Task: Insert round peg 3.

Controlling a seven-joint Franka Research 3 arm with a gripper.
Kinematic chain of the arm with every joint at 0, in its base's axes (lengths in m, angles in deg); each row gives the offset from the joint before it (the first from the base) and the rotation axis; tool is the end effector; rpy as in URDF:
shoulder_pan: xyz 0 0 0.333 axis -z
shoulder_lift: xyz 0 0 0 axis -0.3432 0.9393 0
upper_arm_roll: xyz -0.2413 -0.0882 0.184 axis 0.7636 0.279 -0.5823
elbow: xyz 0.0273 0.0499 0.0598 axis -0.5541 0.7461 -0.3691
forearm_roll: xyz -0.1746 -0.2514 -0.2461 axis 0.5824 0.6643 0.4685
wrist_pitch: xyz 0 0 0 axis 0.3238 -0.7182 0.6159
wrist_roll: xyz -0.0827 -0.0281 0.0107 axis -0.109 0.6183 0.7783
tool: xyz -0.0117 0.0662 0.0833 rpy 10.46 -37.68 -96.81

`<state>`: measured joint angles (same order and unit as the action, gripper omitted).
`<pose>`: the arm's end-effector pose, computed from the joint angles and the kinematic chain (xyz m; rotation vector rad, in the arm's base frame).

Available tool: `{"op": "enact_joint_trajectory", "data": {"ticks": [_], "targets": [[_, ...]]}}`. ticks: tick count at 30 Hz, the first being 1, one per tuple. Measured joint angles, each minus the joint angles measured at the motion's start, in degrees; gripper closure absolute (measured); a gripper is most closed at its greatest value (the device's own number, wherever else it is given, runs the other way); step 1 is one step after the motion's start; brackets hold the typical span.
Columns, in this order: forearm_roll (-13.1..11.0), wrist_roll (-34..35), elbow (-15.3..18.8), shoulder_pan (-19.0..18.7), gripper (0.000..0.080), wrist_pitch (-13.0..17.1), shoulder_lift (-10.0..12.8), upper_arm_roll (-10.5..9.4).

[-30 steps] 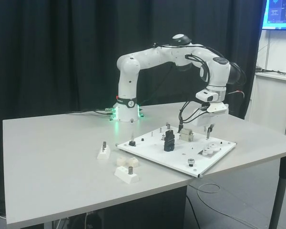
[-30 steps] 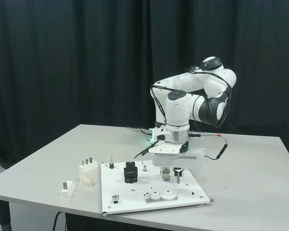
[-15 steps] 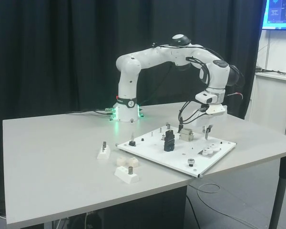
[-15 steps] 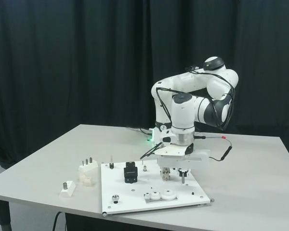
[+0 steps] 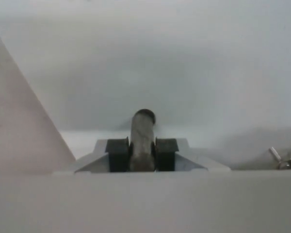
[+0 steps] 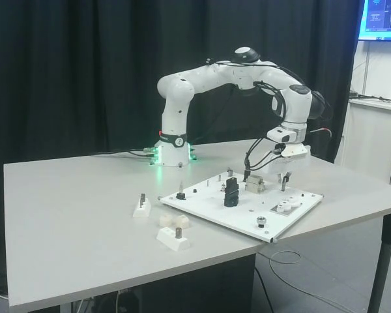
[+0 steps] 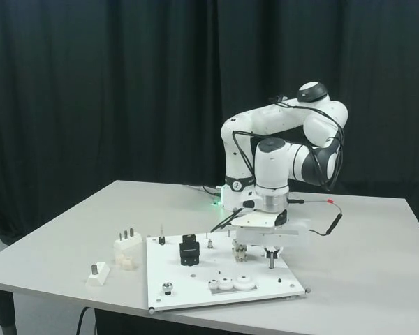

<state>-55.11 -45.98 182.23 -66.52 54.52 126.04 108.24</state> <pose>0.5463 0.1906 0.2258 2.9029 -1.1322 -0.1578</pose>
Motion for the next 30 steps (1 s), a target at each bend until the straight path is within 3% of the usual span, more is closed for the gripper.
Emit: {"op": "enact_joint_trajectory", "data": {"ticks": [14,30], "targets": [[-0.16,0.25,2.41,-2.59,0.0692,4.92,-0.58,-0.43],[-0.17,0.26,3.73,-3.74,0.0692,5.96,-1.0,-0.47]]}}
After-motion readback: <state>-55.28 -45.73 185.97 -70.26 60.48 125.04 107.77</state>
